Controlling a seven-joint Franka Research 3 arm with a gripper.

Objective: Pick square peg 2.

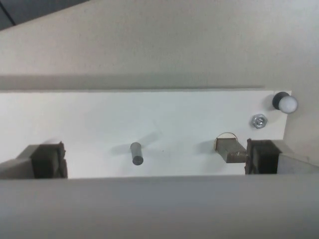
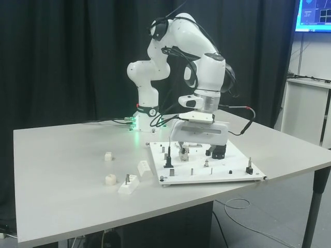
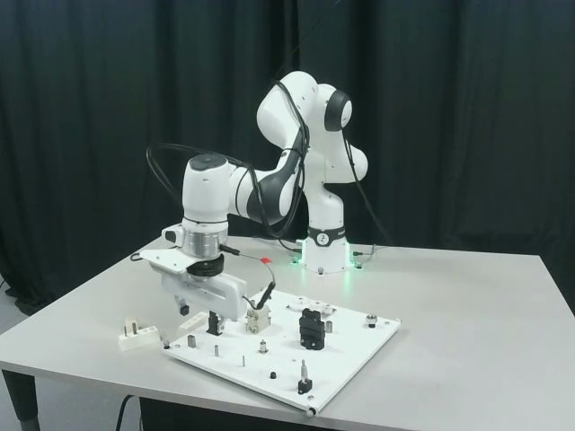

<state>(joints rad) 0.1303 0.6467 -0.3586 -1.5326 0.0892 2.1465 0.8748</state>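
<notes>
The bench (image 2: pixel 62 170) is a grey rectangular tabletop set in a room hung with black curtains (image 3: pixel 467 117) on all visible sides. In the first room view a monitor (image 2: pixel 313 15) shows at the 1 o'clock corner, with a white cabinet (image 2: pixel 305 106) below it. The white arm's base (image 3: pixel 325 247) is bolted near the far edge of the bench, and green light shows at its foot.

A white assembly board (image 2: pixel 207 168) lies flat on the bench in front of the base. It carries several small upright pegs and fixtures, including a black block (image 3: pixel 312 329) near its centre and a short black post (image 2: pixel 249 168) toward one corner. On the bare bench beside the board lie loose white parts: a small cube (image 2: pixel 108 155), a round piece (image 2: pixel 109 180), a wedge-shaped block (image 2: pixel 144 169) and a block with a pin (image 2: pixel 128 185).

The tool (image 1: pixel 154 160) hangs low over the board with its fingers (image 1: pixel 47 160) spread wide; nothing is held between them. In the wrist view, square peg 2 (image 1: pixel 229 149), a grey square-section peg, stands on the board just inside one finger, touching or nearly touching it. A grey round pin (image 1: pixel 135 153) stands between the fingers, clear of both. At the board's corner sit a hex nut (image 1: pixel 258 121) and a white ball-tipped black post (image 1: pixel 285 102).
</notes>
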